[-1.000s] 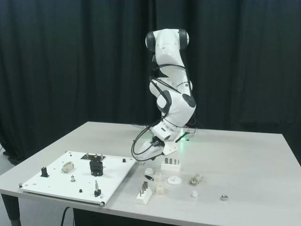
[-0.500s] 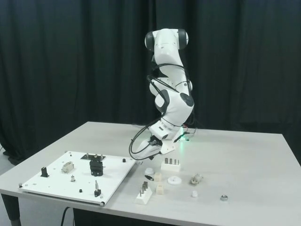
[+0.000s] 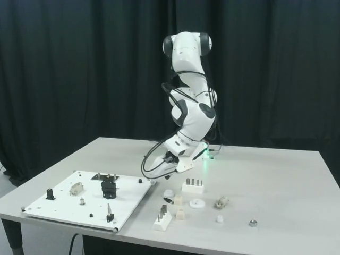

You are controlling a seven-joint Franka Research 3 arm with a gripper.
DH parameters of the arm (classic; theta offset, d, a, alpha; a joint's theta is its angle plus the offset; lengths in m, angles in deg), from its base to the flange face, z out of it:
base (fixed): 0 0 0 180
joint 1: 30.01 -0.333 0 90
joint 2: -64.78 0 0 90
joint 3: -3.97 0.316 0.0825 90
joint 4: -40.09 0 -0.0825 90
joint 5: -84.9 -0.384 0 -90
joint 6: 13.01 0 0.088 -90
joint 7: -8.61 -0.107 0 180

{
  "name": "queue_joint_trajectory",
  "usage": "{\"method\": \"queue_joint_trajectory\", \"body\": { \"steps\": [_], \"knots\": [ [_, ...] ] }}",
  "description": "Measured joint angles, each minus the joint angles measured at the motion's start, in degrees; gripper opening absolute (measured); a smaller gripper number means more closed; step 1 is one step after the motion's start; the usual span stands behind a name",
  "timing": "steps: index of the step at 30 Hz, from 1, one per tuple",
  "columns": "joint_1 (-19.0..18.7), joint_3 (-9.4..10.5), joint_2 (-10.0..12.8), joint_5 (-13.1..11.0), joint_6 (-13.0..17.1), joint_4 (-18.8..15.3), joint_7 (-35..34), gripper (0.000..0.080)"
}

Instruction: Pick waterproof.

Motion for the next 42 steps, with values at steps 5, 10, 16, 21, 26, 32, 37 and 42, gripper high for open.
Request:
{"method": "queue_joint_trajectory", "body": {
  "steps": [5, 10, 16, 21, 26, 32, 37, 42],
  "knots": [
    [0.2, 0.00, 0.0, -0.2, -0.4, 0.8, 0.0, 0.0800],
    [0.2, 0.02, 0.0, -0.6, -0.8, 1.5, 0.0, 0.0800],
    [0.2, 0.15, 0.0, -1.3, -1.7, 2.2, 0.0, 0.0800],
    [0.2, 0.21, 0.0, -1.6, -2.1, 2.5, 0.0, 0.0800],
    [0.3, 0.21, 0.0, -1.6, -2.2, 2.6, 0.0, 0.0800],
    [0.5, 0.21, 0.0, -2.0, -2.2, 2.8, 0.0, 0.0800],
    [0.7, 0.21, 0.0, -2.5, -2.2, 3.0, 0.0, 0.0800],
    [0.8, 0.21, 0.0, -2.8, -2.2, 3.0, 0.0, 0.0800]
  ]
}}
